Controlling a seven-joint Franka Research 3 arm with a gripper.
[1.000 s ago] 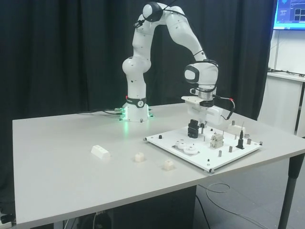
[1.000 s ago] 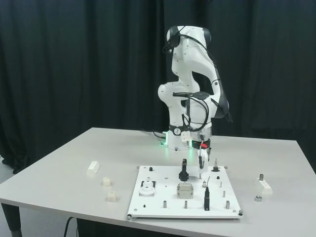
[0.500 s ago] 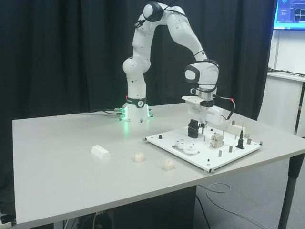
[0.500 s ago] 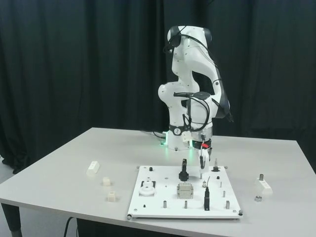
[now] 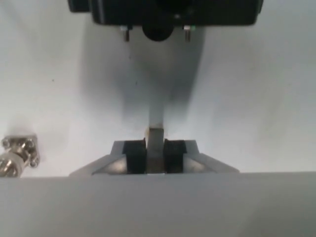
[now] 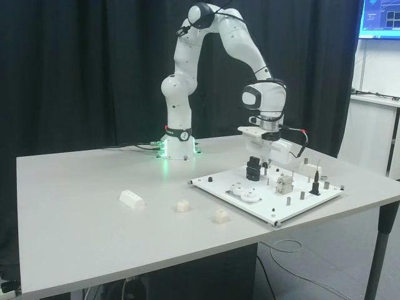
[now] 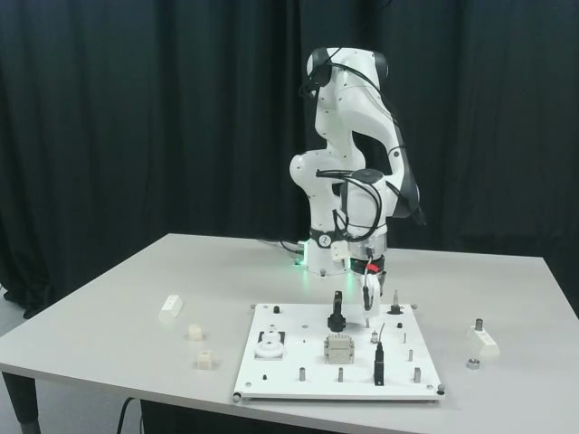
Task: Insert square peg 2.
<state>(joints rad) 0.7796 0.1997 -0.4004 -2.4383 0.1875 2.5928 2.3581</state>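
Observation:
In the wrist view my gripper (image 5: pixel 155 157) is shut on a thin grey square peg (image 5: pixel 155 140) that points down at the white assembly board (image 5: pixel 237 98). In the room views the gripper (image 6: pixel 265 164) (image 7: pixel 368 310) hangs just above the back middle of the board (image 6: pixel 262 206) (image 7: pixel 303 339), beside a black upright part (image 6: pixel 253 169) (image 7: pixel 336 313). The peg's lower tip and the hole under it are hidden by the fingers.
The board carries white gears (image 7: pixel 269 344), a grey block (image 7: pixel 339 348), a black connector (image 7: pixel 379 362) and several small pegs. A metal connector (image 5: pixel 17 155) lies near the gripper. Three white blocks (image 6: pixel 132 199) (image 6: pixel 182 205) (image 6: pixel 220 215) lie on the table; another white block (image 7: pixel 482 336) sits to the board's other side.
The gripper has shifted very slightly over the board and is still shut on the peg. Nothing else has moved.

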